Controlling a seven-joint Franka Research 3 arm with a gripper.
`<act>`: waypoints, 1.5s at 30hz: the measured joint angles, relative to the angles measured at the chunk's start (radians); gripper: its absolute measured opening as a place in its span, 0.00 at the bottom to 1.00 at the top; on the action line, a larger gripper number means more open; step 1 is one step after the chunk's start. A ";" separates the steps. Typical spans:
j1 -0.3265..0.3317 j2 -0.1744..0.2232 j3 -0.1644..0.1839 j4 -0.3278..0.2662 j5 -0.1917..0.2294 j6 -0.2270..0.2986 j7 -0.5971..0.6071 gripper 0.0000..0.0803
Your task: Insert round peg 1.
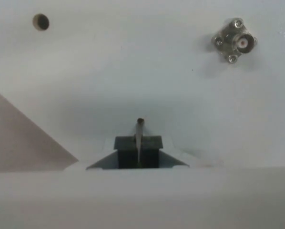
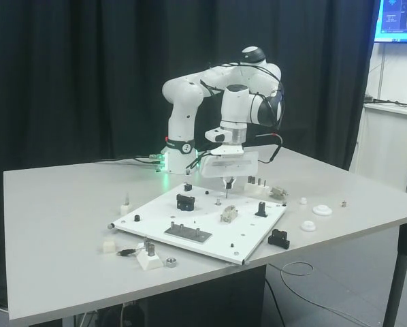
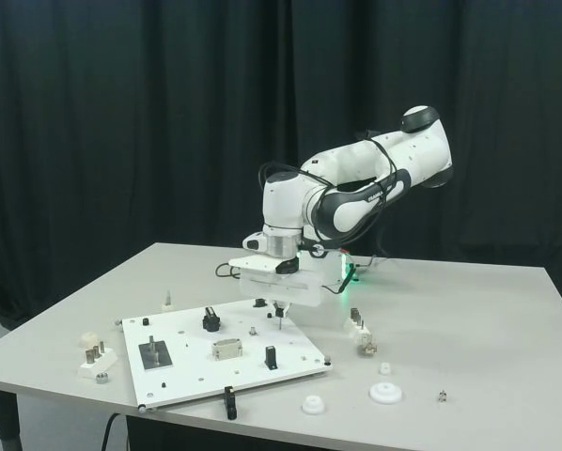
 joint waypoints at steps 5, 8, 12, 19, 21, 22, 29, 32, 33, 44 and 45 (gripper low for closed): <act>0.000 0.000 0.000 0.000 -0.001 0.000 0.000 0.02; 0.000 0.000 0.000 0.000 -0.001 0.001 0.000 0.02; 0.000 0.000 0.000 0.000 -0.001 0.001 0.000 0.02; 0.001 0.000 0.000 0.000 -0.001 0.002 0.000 0.02; 0.002 0.000 0.000 0.000 -0.001 0.003 0.000 0.02; 0.002 0.000 0.000 0.000 -0.001 0.004 0.000 0.02; 0.002 0.000 0.005 0.000 0.002 0.013 0.000 0.02; 0.002 0.000 0.010 0.000 0.004 0.018 0.000 0.02; 0.002 0.000 0.012 0.000 0.005 0.021 0.000 0.02; 0.001 0.000 0.028 0.000 0.016 0.036 0.000 0.02; 0.001 0.000 0.027 0.000 0.016 0.036 0.000 0.02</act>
